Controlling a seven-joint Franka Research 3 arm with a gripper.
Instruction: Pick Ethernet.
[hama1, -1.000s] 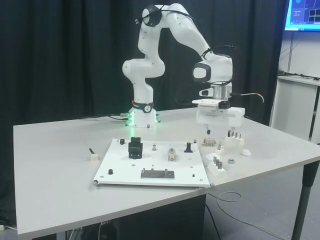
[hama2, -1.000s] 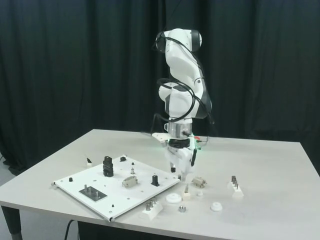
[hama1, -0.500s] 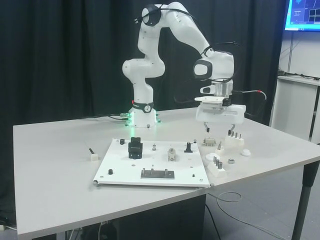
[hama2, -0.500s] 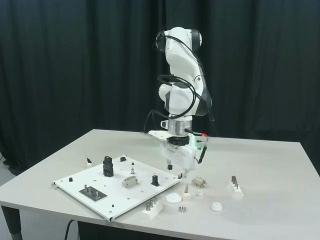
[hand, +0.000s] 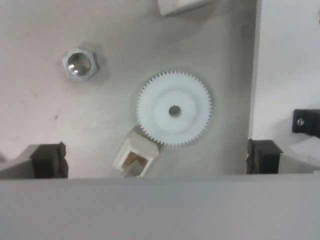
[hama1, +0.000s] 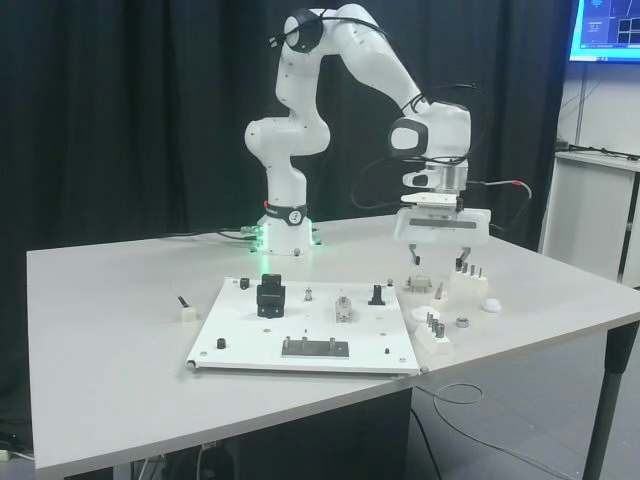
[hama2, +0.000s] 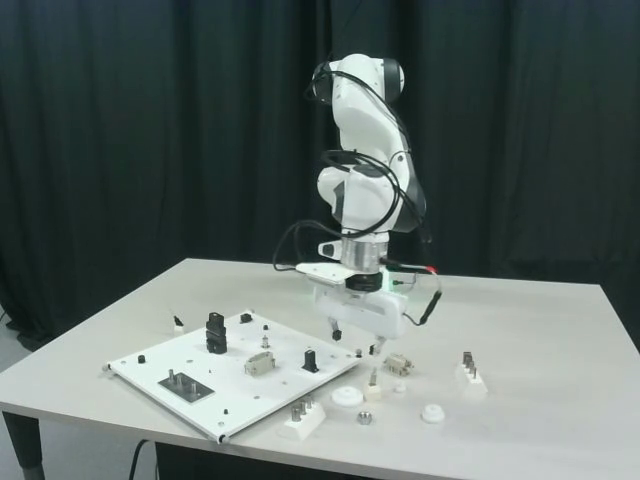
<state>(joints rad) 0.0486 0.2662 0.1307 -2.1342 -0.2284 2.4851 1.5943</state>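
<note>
Gripper (hand: 155, 159) spread wide, empty — above Ethernet plug (hand: 135, 157), not touching.

The arm (hama1: 345, 60) has glossy white plastic shells with highlights on the curved covers. The table (hama1: 100, 330) has a matt grey top, finely mottled in the wrist view. The board (hama1: 310, 325) is smooth white sheet with a low sheen. The gear (hand: 174, 108) is matt white plastic with crisply moulded teeth. The nut (hand: 80, 63) is bright polished metal with a reflective bore. The connector (hand: 136, 157) is pale, slightly glossy plastic. The finger pads (hand: 49, 160) are matt black with a ribbed face. The curtain (hama2: 150, 130) is black cloth in soft folds.
</note>
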